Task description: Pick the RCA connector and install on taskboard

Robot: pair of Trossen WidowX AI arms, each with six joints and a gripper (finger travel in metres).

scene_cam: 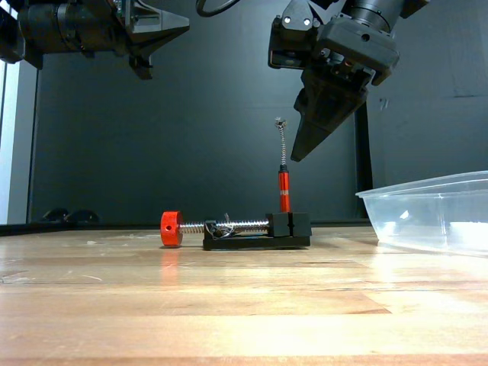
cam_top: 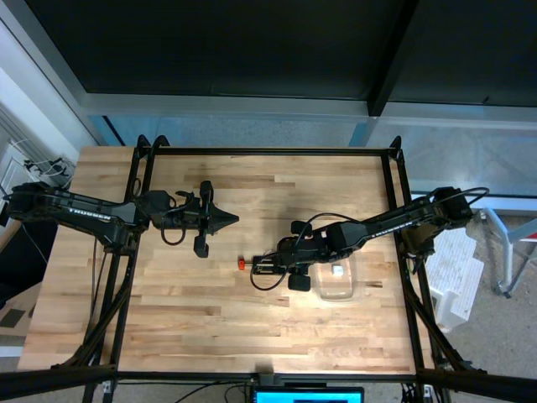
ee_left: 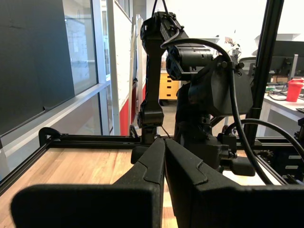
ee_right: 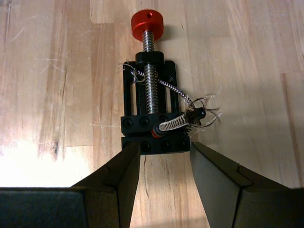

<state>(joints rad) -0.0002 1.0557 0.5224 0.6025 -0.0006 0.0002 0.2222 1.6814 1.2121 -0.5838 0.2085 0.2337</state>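
Wood tabletop (cam_top: 210, 319), dark wall behind. Taskboard (ee_right: 137, 122) lies flat near centre, red knob (ee_right: 147, 23) at the end away from R gripper (ee_right: 164, 149). RCA connector (scene_cam: 283, 183) stands upright in board's end block, spring lead on top, frayed strands around it. R gripper hovers just above, fingers apart, holding nothing. L gripper (ee_left: 164, 142) is well off to the left, fingers together, empty. Plug looks seated & let go, so likely step = back off: rise straight up, keep fingers wide, don't snag spring or strands, else plug may tilt. Tray (scene_cam: 435, 217) sits beside board on R side: one white cube (cam_top: 337, 270) inside, nothing else seen.
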